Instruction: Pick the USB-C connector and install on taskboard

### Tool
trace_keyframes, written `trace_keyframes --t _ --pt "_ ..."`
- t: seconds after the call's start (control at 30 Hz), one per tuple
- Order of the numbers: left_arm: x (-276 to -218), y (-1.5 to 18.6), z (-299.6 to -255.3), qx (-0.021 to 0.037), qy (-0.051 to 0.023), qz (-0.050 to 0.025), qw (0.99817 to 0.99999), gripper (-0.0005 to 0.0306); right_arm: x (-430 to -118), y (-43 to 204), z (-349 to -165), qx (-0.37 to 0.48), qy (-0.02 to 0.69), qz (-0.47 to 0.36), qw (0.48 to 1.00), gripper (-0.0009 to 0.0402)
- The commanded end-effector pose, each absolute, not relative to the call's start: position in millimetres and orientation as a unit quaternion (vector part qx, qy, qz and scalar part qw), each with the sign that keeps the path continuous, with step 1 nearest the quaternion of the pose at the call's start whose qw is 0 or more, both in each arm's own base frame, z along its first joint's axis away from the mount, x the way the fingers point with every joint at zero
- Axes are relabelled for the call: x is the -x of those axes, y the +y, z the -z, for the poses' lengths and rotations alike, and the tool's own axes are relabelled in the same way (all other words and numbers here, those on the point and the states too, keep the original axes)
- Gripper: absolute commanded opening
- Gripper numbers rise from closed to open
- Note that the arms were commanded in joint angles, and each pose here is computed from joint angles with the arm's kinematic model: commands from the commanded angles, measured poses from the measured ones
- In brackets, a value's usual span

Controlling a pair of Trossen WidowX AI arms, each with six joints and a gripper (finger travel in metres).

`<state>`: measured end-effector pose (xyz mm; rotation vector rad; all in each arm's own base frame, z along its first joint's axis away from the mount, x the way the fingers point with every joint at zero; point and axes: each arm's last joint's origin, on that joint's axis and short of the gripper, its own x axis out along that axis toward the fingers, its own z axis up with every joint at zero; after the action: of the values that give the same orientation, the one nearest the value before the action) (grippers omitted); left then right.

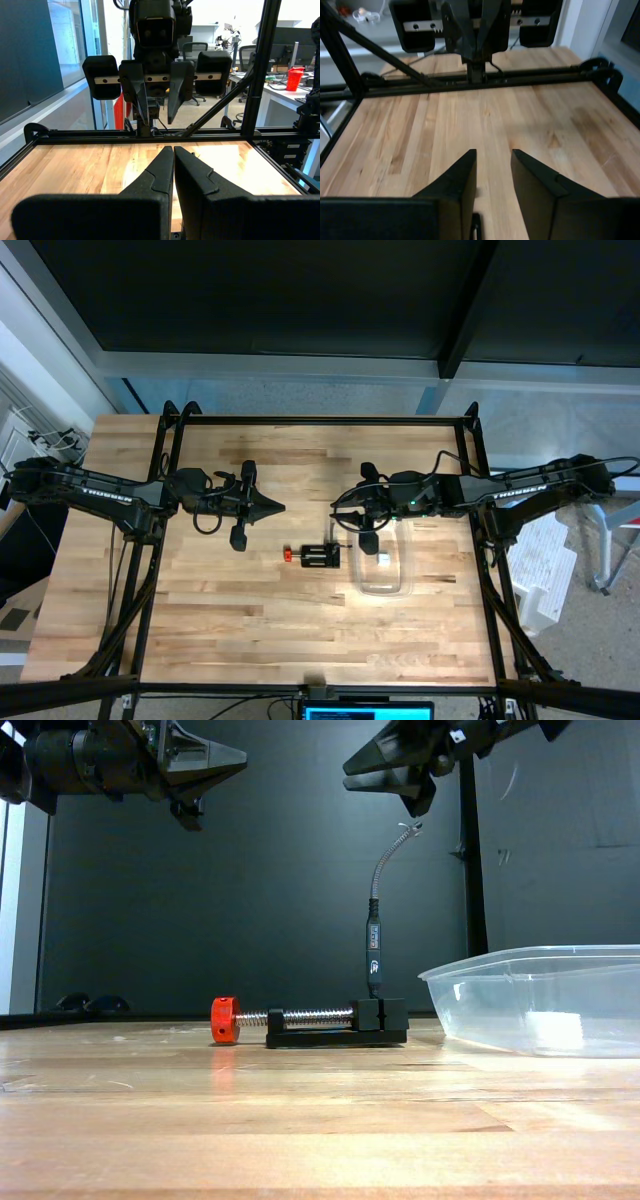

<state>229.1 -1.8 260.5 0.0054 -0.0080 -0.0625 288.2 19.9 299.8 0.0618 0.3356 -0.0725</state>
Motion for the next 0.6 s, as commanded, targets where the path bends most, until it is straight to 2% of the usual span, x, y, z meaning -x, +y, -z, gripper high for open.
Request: trace_keyframes --t 0.03,0.33,0.6 --pt "-229.1 -1.9 -260.5 -0.0029 -0.0042 0.0315 0.99949 0.0000 -282 15 -296.7 -0.033 0.134 0.040 0.990 0.0063" --pt "-229.1 -1.9 -260.5 -0.0029 -0.0042 0.0315 0.99949 0.0000 -264 10 -289.7 -0.028 0.067 0.042 0.997 -0.0002" --pt "-229.1 -1.8 -260.5 -0.0029 -0.0040 0.0313 0.99950 0.0000 -249 9 -275.1 -0.033 0.017 0.033 0.999 0.0000"
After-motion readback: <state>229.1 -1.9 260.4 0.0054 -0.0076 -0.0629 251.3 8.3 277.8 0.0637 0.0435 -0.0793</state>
